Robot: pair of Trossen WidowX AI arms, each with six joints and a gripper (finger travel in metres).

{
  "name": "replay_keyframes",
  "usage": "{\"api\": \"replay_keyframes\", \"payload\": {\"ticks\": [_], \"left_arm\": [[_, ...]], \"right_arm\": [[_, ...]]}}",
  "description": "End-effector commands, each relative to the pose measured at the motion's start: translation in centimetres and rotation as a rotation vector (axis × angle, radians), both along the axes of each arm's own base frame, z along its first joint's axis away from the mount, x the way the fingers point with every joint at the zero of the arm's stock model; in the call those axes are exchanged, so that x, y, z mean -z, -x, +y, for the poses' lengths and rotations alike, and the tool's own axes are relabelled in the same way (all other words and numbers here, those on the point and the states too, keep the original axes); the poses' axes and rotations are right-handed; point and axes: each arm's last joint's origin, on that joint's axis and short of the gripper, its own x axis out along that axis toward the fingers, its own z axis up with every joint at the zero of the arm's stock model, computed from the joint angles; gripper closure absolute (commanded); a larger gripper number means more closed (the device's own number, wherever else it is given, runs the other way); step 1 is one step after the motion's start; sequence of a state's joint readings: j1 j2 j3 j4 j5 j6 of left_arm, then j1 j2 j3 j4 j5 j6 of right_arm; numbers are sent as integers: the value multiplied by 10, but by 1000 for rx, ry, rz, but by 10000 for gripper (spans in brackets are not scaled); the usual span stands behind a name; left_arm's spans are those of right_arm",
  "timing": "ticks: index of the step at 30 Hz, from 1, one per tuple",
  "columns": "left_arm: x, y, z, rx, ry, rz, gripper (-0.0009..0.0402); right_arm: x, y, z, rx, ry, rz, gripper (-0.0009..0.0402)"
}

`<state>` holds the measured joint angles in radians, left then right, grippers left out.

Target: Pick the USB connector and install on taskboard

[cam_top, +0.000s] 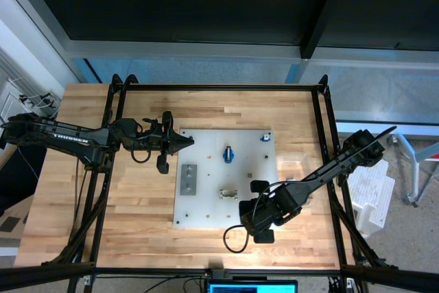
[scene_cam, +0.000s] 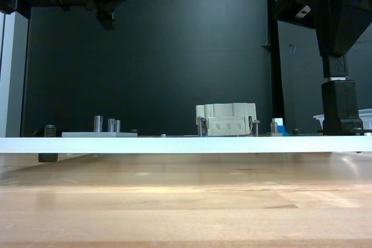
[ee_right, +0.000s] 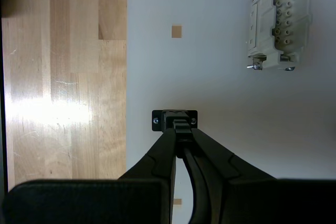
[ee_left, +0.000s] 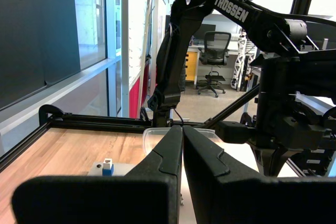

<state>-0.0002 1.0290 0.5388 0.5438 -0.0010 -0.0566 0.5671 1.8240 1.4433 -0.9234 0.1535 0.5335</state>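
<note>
High view overhead, low view table-level; both share taskboard (cam_top: 209,207). Right wrist view close above it.

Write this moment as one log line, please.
right gripper: shut on USB connector at taskboard socket | left gripper: shut, raised over taskboard's left edge

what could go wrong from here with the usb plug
The right gripper pinches the tiny dark USB connector at the black screwed-down socket on the flat white taskboard; a slight tilt might jam it. The black cable looping by the board's near edge might tug it. The left gripper hangs shut above the board's left edge.
</note>
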Motion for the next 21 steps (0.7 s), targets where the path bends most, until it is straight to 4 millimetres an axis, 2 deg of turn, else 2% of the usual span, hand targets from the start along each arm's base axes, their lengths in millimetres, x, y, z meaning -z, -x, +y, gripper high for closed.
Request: {"api": "replay_keyframes", "payload": {"ticks": [1,7,21], "left_arm": [[0,0,0,0,0,0,393],[0,0,0,0,0,0,393],[0,0,0,0,0,-1,393]], "right_arm": [[-1,0,0,2,-1,-7,353],[-2,0,0,2,0,-6,317],[-18,10,-7,11,2,-14,246]]}}
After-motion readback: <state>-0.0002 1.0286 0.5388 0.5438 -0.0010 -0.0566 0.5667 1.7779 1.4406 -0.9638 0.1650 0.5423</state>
